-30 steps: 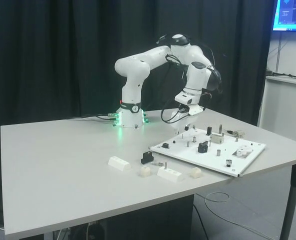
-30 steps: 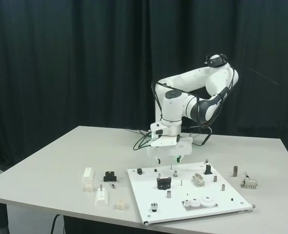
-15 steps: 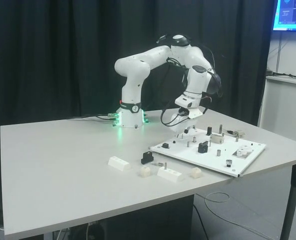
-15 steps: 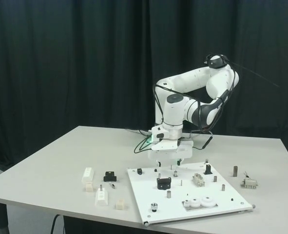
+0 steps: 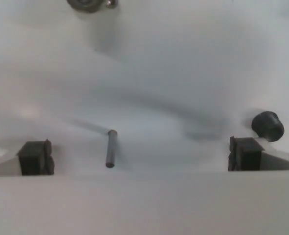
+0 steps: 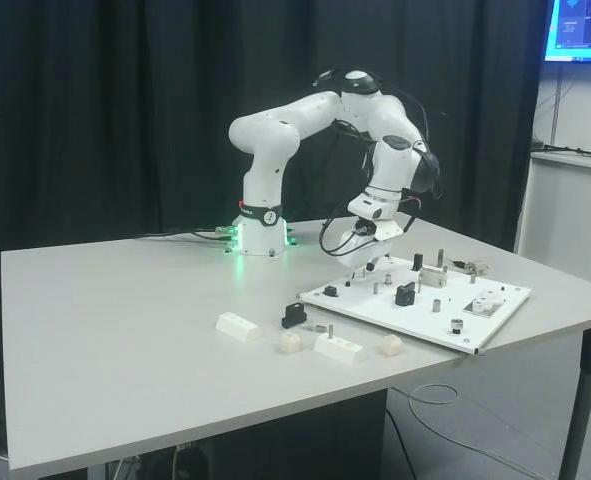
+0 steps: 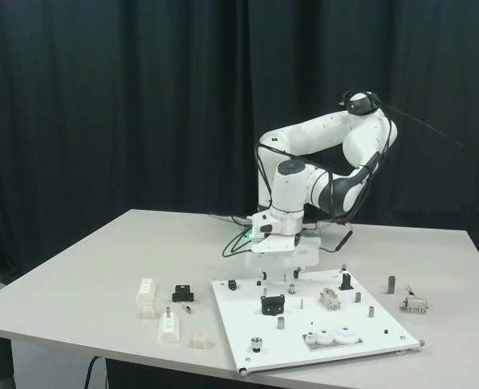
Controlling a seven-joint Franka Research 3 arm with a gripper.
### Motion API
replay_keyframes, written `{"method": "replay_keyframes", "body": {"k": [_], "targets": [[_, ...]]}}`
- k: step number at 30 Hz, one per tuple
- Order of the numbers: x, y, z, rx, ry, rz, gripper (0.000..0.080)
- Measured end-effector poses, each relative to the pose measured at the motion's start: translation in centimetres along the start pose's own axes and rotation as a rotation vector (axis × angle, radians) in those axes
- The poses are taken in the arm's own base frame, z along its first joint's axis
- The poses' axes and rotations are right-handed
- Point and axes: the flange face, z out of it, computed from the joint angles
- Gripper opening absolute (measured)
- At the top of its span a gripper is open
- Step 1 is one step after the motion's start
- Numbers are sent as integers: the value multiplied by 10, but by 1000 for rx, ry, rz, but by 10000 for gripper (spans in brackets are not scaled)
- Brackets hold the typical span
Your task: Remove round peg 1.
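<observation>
A black curtain closes the room behind the grey worktop, and the white arm is bolted near the worktop's far edge in the first room view, where green lights shine at its base. A white board lies flat on the worktop, close to the front edge in the second room view, and it carries many small parts: black blocks, short grey pins and 2 white gears. Beside the board, directly on the worktop, there are several white blocks and 1 black bracket.

The tool hangs low over the board's edge that faces the arm's base. In the wrist view the tool is open: its 2 black fingertips stand well apart, 1 on each side. Between them stands round peg 1, a thin grey pin, upright in the board. It is nearer to one fingertip than to the other, and neither fingertip touches it. A black round knob sits on the board just beside the other fingertip. In the second room view the peg is too small and too hidden under the tool to pick out.
</observation>
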Motion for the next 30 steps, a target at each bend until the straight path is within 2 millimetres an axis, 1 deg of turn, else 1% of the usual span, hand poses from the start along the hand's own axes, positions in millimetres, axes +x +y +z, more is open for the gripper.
{"method": "replay_keyframes", "body": {"k": [12, 30], "targets": [[-1, 1, 5, -1, -2, 3, 800], [-3, -3, 3, 5, 11, -7, 800]]}}
